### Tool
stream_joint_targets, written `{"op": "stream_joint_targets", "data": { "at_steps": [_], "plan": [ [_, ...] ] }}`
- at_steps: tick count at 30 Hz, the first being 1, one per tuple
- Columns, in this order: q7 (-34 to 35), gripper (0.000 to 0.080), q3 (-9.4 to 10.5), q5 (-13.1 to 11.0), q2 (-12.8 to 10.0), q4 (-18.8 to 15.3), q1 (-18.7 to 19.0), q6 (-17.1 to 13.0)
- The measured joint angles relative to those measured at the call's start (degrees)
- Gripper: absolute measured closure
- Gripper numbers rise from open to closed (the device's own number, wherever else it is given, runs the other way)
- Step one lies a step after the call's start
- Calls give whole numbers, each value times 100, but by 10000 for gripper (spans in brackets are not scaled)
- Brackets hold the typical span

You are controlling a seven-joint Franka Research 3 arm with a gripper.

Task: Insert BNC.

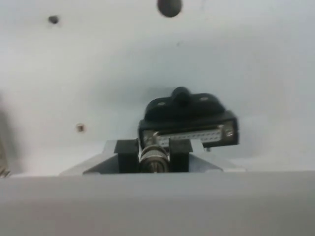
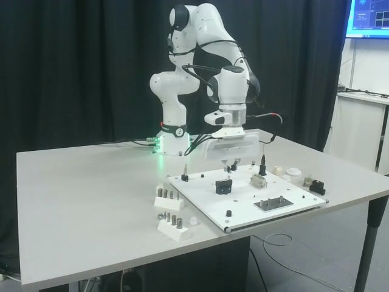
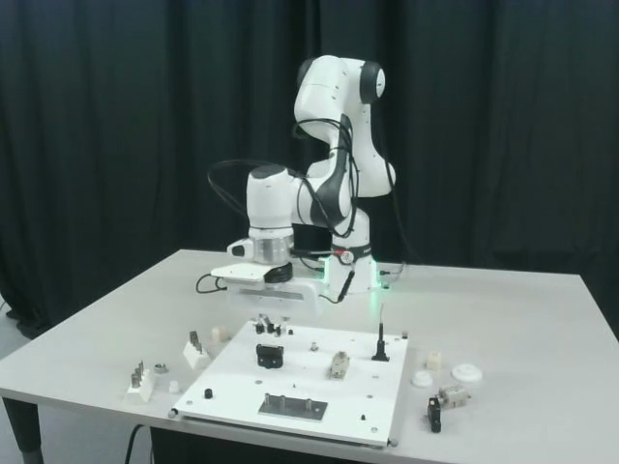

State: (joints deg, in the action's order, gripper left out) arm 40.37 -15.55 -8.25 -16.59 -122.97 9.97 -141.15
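Observation:
My gripper (image 1: 154, 158) is shut on the BNC plug (image 1: 154, 162), a short metal cylinder held between the two black fingers (image 1: 127, 153). It hangs just above the white task board (image 2: 243, 198), a small gap over the surface. Beneath and just beyond the plug in the wrist view lies a black multi-pin connector (image 1: 189, 120), mounted on the board. The room views show the gripper (image 2: 231, 163) (image 3: 268, 327) over the board's rear part, close to that black connector (image 2: 223, 185) (image 3: 268, 356). I cannot make out the BNC socket.
On the board stand an upright black post (image 2: 263, 163), a small grey part (image 2: 259, 180) and a grey metal plate (image 2: 273, 204). Two white blocks with pegs (image 2: 167, 198) (image 2: 173, 224) sit on the table beside the board. Small loose parts (image 3: 450, 396) lie at its other side.

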Motion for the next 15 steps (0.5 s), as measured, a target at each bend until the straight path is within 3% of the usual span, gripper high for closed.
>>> {"op": "stream_joint_targets", "data": {
  "at_steps": [7,15],
  "plan": [
    [122,677,0,19,113,-147,115,-38],
    [336,677,0,207,271,-356,222,-78]
  ]
}}
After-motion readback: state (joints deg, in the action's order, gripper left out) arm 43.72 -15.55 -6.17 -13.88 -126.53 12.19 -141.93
